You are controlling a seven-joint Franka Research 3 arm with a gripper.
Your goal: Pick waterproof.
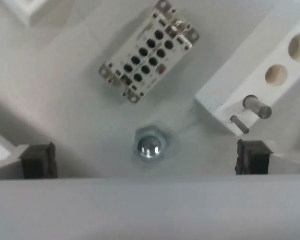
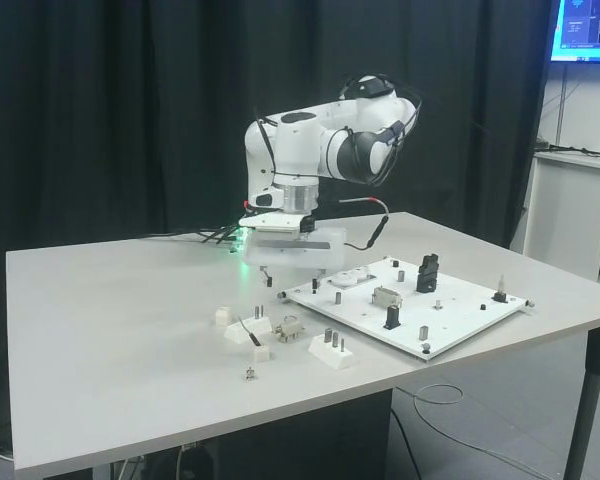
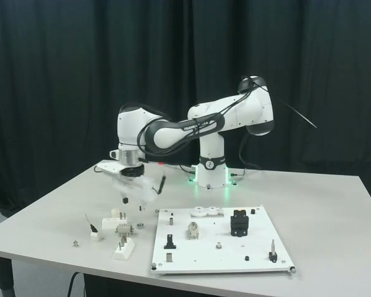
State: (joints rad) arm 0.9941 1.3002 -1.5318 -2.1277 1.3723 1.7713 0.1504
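In the wrist view a white multi-pin connector (image 1: 149,52) with rows of black holes lies flat on the grey table. It sits ahead of my gripper (image 1: 145,159), not between the fingers. The gripper is open; its black fingertips (image 1: 39,161) stand far apart and hold nothing. A small metal hex nut (image 1: 150,145) lies on the table directly below the gap. From the first room view the gripper (image 2: 265,274) hangs above the table, behind the connector (image 2: 290,329). In the second room view the gripper (image 2: 265,274) hovers above the connector (image 3: 123,229).
A white block (image 1: 260,85) with round holes and two metal pins lies close to one fingertip. Other small white holders (image 2: 332,350) and loose parts lie around the connector. The white assembly board (image 2: 410,300) carries black and metal fixtures beside them.
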